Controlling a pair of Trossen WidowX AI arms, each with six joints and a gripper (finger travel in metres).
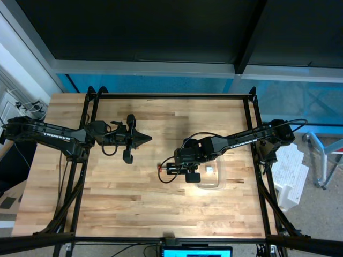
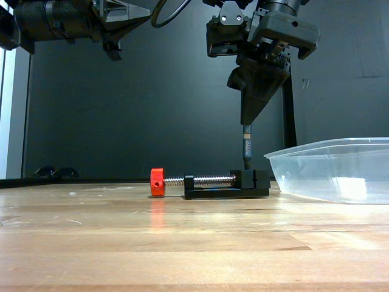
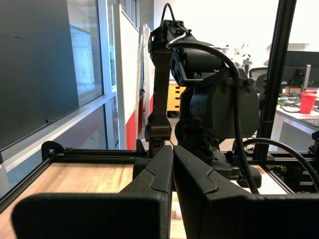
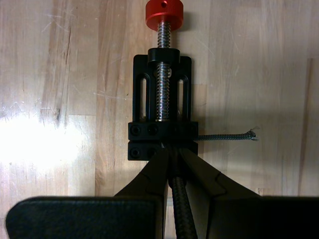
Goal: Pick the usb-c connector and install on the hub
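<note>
The hub (image 4: 162, 104) is a small black block with a threaded screw and an orange-red knob (image 4: 164, 14), lying flat on the wooden table. In the low view the hub (image 2: 226, 183) lies with its knob to the left. My right gripper (image 4: 172, 152) hangs straight above the hub's end away from the knob, shut on the usb-c connector (image 2: 247, 146), a slim dark piece on a braided cable (image 4: 180, 199). The connector's lower tip meets the top of the hub. My left gripper (image 1: 148, 139) is parked left of the hub, above the table, fingers (image 3: 157, 172) shut on nothing.
A clear plastic tray (image 2: 340, 167) stands just right of the hub, holding a small white-grey square piece (image 1: 209, 170). A thin braided cord (image 4: 224, 137) sticks out sideways from the hub. A black frame (image 1: 171, 96) rims the table.
</note>
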